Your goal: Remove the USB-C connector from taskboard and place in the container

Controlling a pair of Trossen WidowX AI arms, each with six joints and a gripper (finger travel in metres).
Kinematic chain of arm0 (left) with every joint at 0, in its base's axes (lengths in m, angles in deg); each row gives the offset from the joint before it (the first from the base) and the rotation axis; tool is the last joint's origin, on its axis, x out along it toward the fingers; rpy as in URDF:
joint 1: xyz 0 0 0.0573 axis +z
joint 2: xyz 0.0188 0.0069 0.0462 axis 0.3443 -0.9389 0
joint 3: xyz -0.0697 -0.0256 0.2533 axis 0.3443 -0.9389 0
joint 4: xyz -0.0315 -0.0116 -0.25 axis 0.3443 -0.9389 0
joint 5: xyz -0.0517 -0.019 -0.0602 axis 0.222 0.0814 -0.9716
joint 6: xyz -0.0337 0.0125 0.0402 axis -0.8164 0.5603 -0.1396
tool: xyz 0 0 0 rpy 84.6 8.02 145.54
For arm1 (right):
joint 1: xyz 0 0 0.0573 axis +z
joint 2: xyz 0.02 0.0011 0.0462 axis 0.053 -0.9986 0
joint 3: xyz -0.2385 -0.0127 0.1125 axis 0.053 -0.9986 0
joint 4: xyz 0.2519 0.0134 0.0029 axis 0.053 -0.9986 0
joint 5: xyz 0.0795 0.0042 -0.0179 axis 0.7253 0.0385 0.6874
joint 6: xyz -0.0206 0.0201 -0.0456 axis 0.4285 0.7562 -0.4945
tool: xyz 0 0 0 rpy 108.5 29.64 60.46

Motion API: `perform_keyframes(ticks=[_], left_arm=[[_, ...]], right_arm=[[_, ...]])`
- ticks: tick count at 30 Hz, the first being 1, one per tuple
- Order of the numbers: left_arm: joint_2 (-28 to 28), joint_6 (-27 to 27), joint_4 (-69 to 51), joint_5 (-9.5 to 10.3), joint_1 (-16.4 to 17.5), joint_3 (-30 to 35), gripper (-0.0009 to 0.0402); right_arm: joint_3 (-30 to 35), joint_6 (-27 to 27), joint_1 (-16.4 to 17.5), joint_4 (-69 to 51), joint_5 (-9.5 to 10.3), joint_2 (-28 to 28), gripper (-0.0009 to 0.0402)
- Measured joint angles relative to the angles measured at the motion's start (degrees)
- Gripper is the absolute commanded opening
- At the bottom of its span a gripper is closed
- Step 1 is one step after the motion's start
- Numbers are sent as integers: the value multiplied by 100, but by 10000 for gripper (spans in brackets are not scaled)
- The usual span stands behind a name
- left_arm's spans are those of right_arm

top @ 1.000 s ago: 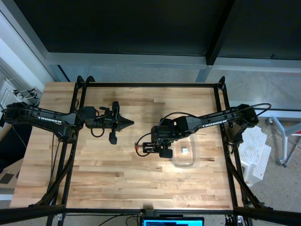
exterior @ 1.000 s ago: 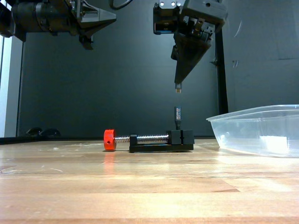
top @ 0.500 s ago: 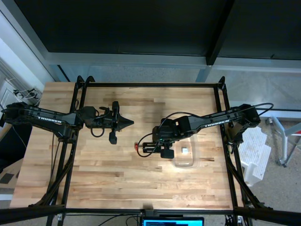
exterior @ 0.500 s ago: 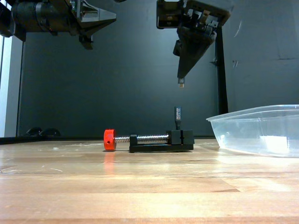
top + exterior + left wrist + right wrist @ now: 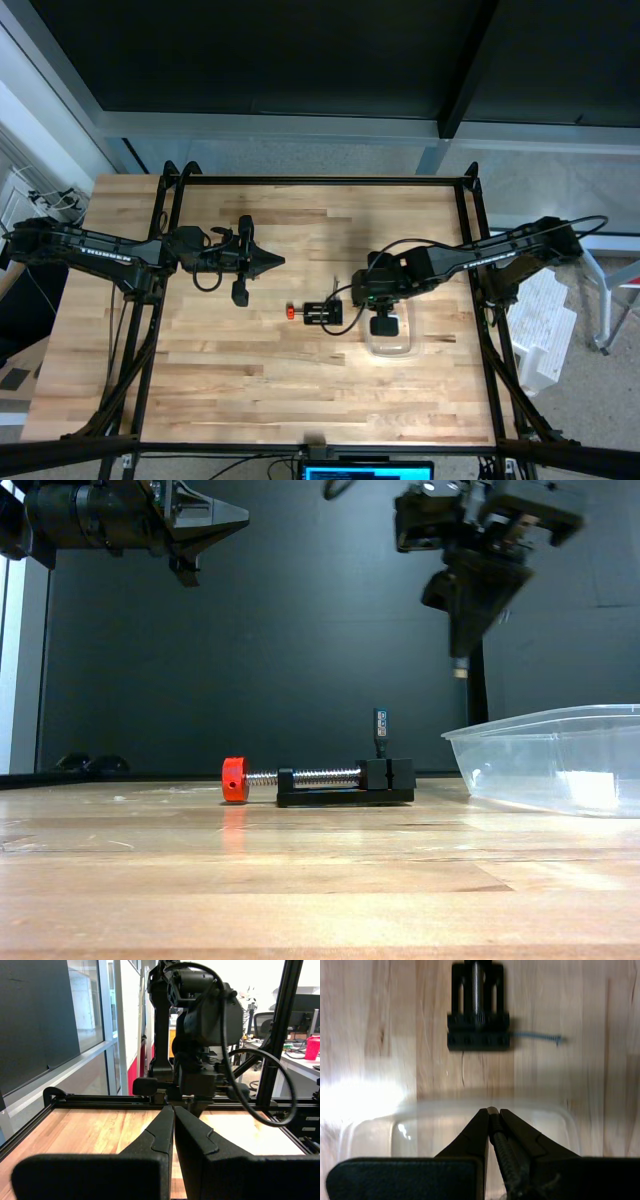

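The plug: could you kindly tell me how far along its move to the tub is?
Done: the plug is out of the vise, pinched in the right claw. In hand: it hangs above the vise-side rim of the tub. Left: release it inside. The left claw hangs shut, parked well left of the vise.

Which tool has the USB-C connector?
The right tool, high over the container edge, pinches the USB-C connector; the left tool hangs shut and empty over the left of the table.

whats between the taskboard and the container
Bare wood only, per the right wrist view. Right gripper hangs over the container rim; left gripper parked high at left.
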Motion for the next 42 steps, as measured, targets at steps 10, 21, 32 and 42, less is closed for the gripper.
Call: perform_keyframes(ticks=[10,21,32,42], left_arm=[[0,-2,0,0,0,0,0],[0,0,0,0,0,2,0],[0,0,0,-2,0,0,0],[0,0,0,-2,0,0,0]], right_arm=[[-931,59,63,33,0,763,0],[-1445,90,103,44,-59,1073,1],[-1464,153,140,142,-157,1095,90],[-1460,214,162,151,-155,1134,139]])
